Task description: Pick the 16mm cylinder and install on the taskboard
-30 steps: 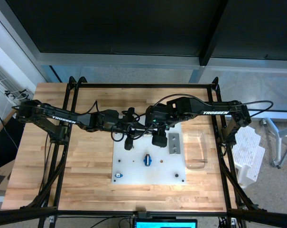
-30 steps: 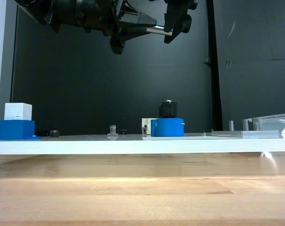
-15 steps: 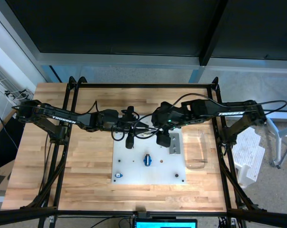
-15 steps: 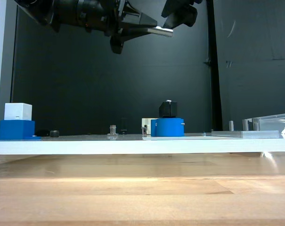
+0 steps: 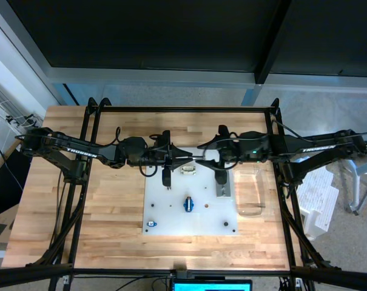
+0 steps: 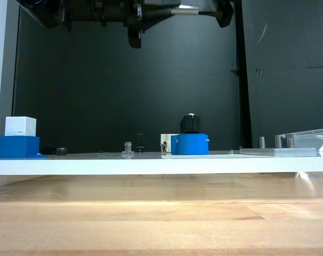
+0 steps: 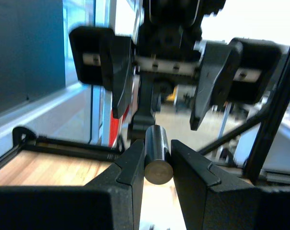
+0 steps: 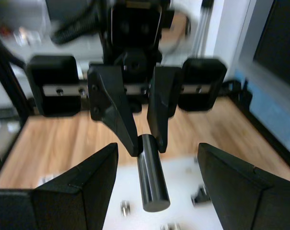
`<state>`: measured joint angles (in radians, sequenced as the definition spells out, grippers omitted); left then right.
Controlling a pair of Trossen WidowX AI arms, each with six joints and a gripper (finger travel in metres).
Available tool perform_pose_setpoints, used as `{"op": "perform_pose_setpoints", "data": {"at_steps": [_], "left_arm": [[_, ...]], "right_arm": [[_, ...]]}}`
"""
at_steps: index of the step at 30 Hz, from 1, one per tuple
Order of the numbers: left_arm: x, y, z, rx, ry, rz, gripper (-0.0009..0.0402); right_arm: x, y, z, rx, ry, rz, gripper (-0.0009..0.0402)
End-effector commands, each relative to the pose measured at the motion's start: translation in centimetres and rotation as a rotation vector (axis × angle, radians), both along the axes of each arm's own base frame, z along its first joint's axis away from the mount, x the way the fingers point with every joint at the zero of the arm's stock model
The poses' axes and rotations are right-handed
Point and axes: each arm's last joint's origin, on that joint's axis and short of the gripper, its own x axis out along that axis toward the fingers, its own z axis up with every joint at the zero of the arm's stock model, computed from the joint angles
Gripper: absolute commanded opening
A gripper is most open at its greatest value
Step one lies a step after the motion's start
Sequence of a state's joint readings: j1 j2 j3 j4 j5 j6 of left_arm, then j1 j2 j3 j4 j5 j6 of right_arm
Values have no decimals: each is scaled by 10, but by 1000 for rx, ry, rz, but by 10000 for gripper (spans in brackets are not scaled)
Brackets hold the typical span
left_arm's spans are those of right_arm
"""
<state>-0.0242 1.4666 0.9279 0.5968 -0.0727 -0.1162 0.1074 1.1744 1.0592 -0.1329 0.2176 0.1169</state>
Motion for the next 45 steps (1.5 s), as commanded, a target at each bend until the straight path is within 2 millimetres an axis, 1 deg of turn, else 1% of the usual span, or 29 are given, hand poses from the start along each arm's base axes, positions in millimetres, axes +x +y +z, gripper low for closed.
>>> {"op": "perform_pose_setpoints", "data": {"at_steps": [1,5,10,13,18,37,41,45], "left_arm": [[0,0,6,-20,-67,3,5],[-1,1,9,-32,-95,3,5],[-1,1,9,-49,-93,2,5],[-1,1,9,-50,-94,1,5],[-1,1,9,-55,-96,1,5],[-1,1,9,-57,-96,1,5],[-1,1,9,-57,-96,0,5],[-1,1,9,-56,-95,-4,6]], "right_arm": [[-8,0,-6,12,-98,2,231],[-10,-1,-13,25,-167,5,231],[-8,0,-15,28,-177,19,231],[-7,1,-15,34,-182,36,222],[-6,2,-16,37,-180,64,186],[-5,2,-17,28,-174,63,44],[-4,2,-18,25,-172,63,22],[-4,2,-18,18,-172,65,9]]}}
